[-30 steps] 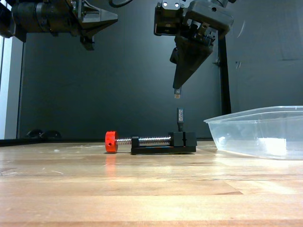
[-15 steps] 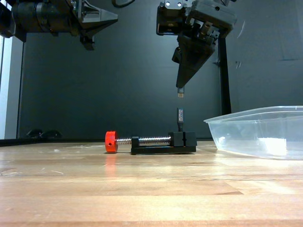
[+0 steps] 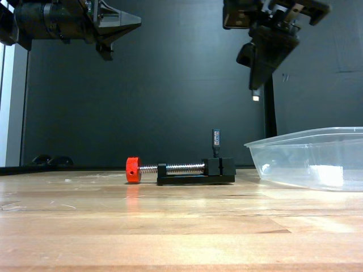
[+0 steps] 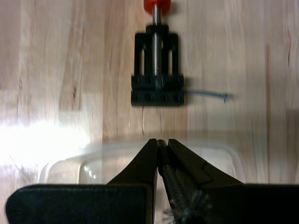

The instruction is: Remove the USB-C connector from taskboard and place in the container

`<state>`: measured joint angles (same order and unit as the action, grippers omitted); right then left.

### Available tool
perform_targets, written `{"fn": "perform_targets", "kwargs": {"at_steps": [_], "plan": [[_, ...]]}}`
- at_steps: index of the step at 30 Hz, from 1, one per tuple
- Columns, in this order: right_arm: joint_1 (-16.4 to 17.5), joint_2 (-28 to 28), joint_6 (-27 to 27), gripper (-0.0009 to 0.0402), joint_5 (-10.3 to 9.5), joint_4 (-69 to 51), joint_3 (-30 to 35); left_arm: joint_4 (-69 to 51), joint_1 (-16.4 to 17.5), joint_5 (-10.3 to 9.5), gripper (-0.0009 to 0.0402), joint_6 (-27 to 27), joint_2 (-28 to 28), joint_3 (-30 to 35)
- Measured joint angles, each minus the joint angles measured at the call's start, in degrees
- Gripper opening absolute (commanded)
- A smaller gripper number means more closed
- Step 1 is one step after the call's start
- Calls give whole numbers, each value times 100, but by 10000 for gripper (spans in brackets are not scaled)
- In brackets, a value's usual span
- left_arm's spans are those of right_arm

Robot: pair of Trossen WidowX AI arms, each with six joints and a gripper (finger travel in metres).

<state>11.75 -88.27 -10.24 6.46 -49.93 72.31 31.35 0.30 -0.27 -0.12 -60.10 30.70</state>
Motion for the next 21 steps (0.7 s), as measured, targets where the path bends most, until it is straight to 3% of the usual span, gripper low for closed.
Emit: {"fn": "perform_targets", "kwargs": {"at_steps": [21], "plan": [[57, 920, -2, 0, 0, -20, -1471, 0, 0, 0, 0, 0, 0, -2]]}}
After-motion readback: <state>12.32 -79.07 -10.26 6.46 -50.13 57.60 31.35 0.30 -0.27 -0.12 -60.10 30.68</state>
